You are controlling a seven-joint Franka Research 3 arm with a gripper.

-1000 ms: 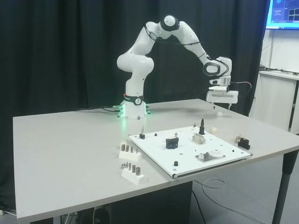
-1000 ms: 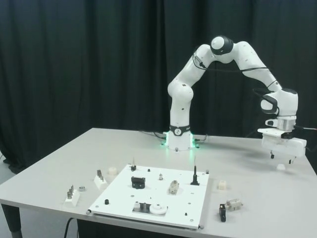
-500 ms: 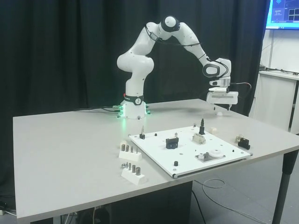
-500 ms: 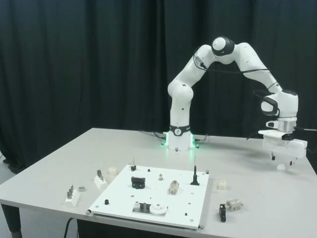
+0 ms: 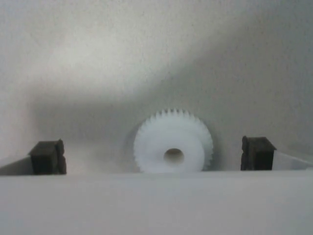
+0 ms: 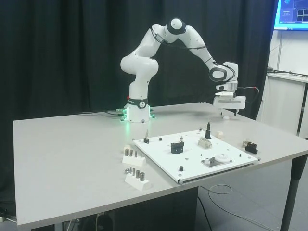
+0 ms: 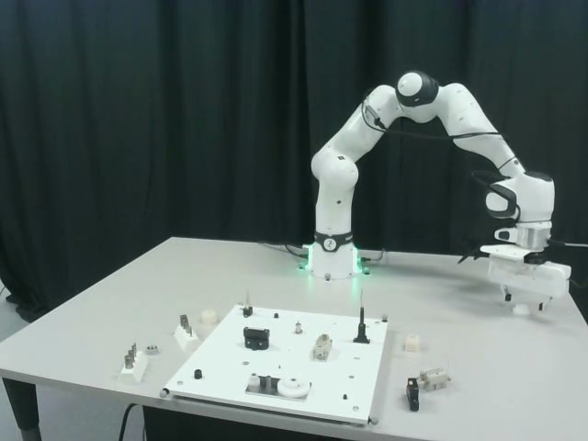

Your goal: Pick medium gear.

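Down at the counter's [image 7: 478,358] far edge, the gripper [image 7: 521,306] had sunk lower over the past second, and its fingers [image 5: 48,157] stood spread apart, straddling the white medium gear [image 5: 173,143] lying flat between them — untouched yet, but lined up for clamping.

Two room views wide; wrist view close, downward.

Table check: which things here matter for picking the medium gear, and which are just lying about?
Job:
medium gear, white, lying flat on the grey table
gripper, open, one finger either side of the gear

Lying about:
white assembly board
gear on that board
two white peg holders
small black and white parts beside the board
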